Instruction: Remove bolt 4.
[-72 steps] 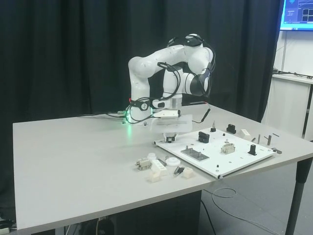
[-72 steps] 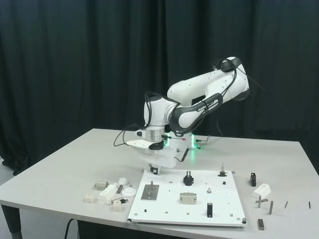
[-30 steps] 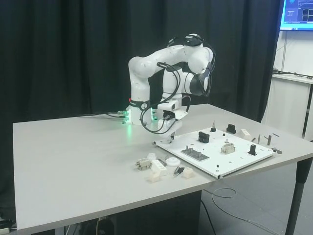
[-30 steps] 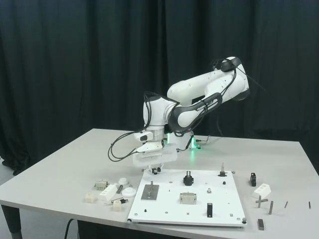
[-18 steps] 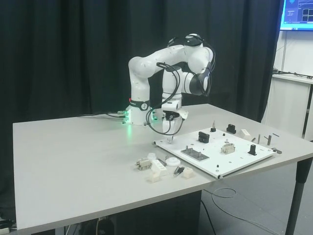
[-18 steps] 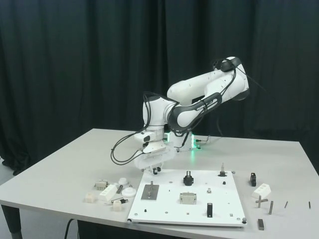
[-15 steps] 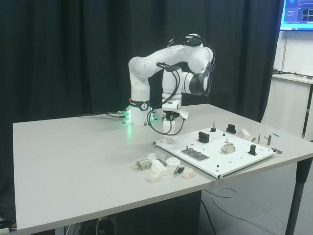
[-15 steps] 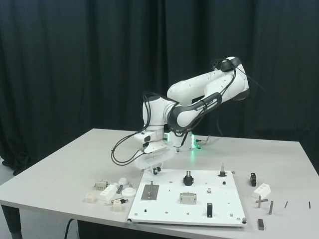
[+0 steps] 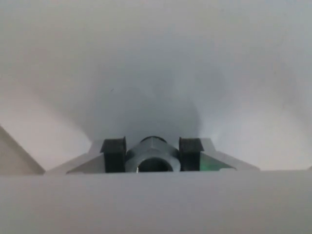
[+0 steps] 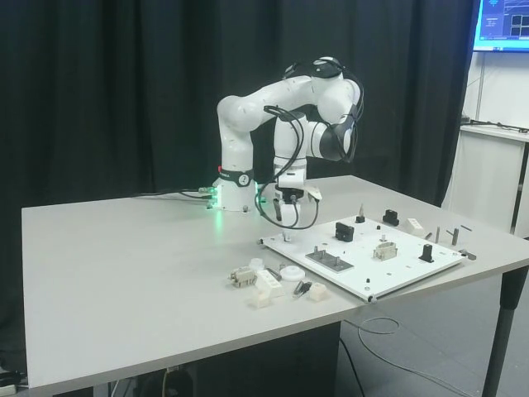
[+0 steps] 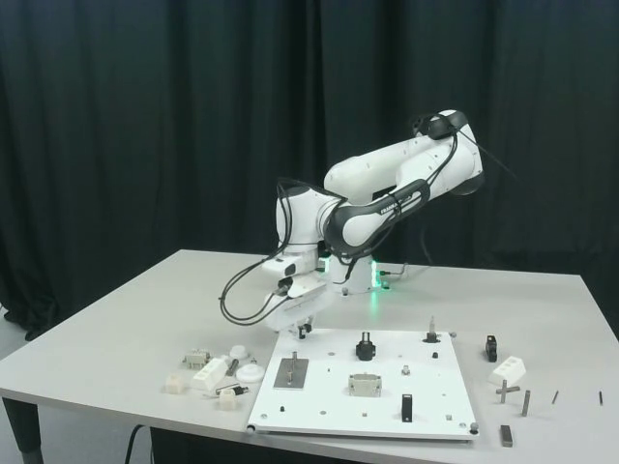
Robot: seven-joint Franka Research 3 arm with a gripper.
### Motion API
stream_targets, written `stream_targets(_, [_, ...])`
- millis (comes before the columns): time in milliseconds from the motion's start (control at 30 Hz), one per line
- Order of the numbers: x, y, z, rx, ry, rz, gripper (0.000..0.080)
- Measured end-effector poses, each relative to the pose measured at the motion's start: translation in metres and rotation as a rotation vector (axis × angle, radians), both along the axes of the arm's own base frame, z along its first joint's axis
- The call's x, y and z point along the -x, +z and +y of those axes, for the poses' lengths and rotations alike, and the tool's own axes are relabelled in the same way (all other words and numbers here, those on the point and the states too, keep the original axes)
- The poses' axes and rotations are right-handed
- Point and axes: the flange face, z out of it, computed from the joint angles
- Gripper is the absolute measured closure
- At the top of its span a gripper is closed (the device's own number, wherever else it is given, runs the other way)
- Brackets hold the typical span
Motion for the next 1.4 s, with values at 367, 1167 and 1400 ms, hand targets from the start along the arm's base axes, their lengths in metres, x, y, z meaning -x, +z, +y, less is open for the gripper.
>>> stream_targets(367, [0.0,0.0,0.0,-0.003,0.103,0.001,0.0573])
stream_targets(1167, [-0.001,0.013,-0.003,-0.008,0.196,0.011,0.0573])
stream_targets(1400, [-0.001,0.02,-0.005,-0.01,0.195,0.012,0.0573])
